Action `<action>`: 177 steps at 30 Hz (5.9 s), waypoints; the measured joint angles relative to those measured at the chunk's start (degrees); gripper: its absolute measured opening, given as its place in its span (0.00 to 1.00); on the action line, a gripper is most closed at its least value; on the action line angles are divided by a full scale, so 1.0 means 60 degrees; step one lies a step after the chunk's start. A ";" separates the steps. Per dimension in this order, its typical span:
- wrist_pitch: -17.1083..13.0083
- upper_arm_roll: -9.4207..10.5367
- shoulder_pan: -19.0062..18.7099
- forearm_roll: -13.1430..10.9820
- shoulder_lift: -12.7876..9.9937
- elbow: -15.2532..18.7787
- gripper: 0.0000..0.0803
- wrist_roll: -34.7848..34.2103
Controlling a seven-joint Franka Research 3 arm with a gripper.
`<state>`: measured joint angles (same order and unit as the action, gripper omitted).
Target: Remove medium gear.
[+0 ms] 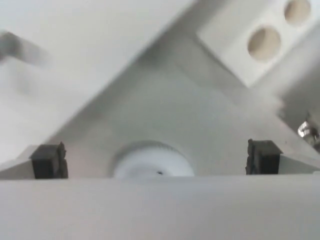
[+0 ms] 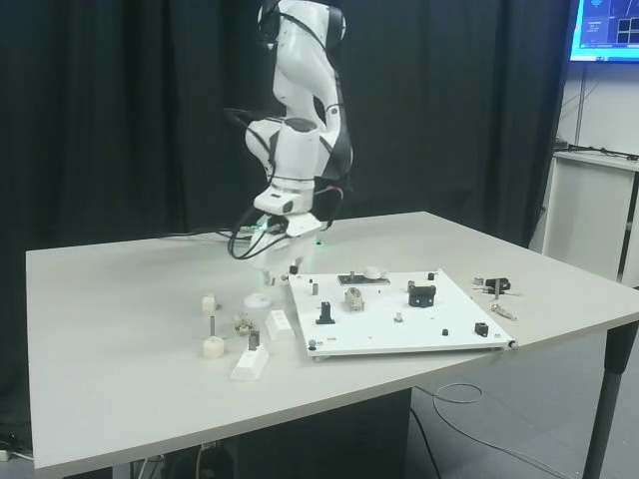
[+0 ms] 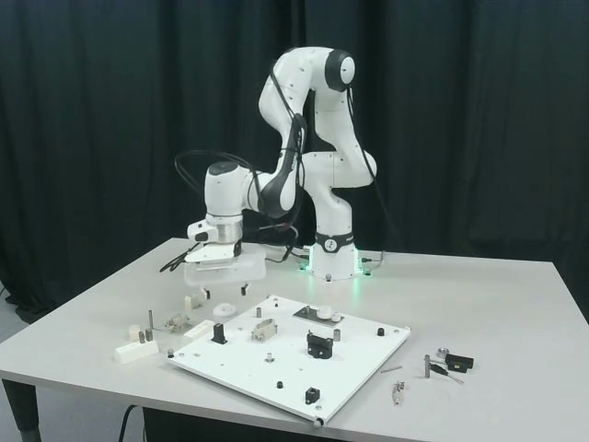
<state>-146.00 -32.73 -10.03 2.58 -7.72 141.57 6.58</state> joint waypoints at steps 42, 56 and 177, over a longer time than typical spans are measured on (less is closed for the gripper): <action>0.2270 0.2295 -0.2608 0.0864 0.2113 0.0413 1.00 -0.2629; 0.1991 0.2761 -0.2658 0.1122 0.1350 0.0665 1.00 -0.3276; 0.2503 0.3042 -0.2490 0.1580 0.1286 0.0386 0.50 -0.5699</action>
<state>-130.98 -14.48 -24.97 12.06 -0.01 143.89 -27.62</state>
